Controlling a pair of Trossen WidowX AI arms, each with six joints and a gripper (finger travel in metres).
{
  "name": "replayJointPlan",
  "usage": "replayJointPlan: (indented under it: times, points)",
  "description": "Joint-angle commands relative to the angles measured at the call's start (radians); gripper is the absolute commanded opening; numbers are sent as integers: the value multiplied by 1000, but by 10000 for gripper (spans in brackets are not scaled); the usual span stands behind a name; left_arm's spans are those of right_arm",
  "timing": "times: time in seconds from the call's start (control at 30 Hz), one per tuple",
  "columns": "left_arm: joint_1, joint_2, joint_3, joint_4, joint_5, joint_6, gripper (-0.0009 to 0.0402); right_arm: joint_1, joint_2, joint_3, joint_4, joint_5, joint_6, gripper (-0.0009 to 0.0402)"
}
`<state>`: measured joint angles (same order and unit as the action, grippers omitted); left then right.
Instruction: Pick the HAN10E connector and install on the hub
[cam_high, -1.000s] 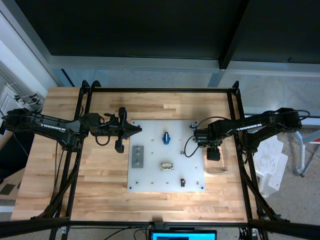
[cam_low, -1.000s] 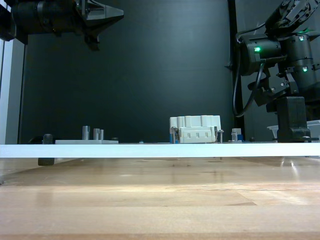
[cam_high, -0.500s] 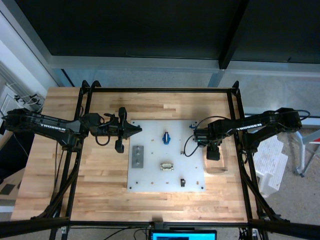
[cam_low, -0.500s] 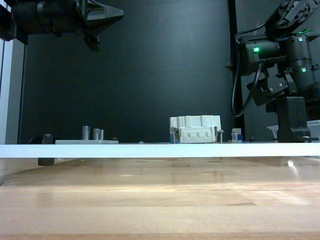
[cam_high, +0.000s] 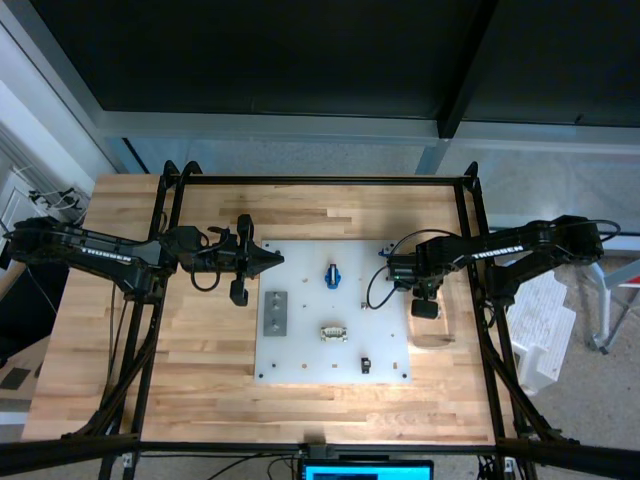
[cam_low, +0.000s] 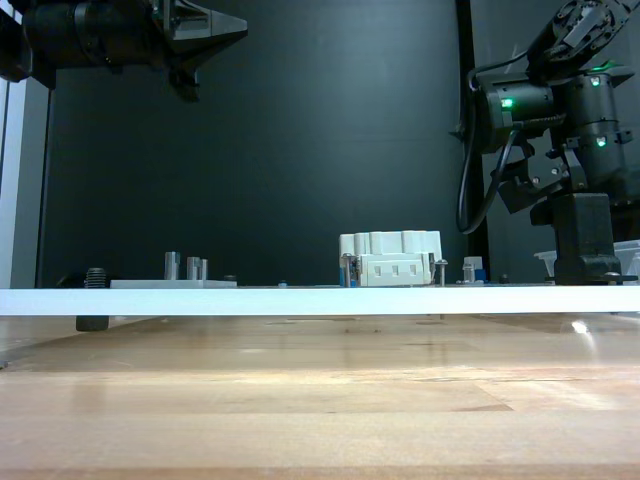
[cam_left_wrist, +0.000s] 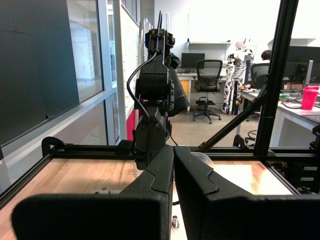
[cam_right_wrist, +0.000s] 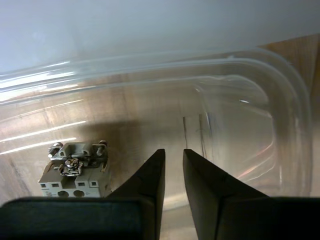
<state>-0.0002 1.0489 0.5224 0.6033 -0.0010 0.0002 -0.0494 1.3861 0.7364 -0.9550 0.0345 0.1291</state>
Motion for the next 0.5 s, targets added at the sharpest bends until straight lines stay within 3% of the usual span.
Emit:
replayJointPlan:
  times: [0.03, 0.5]
  points:
    - [0, 0, 0, 0, 0, 0, 0, -3, 0, 0, 0, 0, 0, 10]
    - [0, 0, 0, 0, 0, 0, 0, -8, 0, 0, 0, 0, 0, 0]
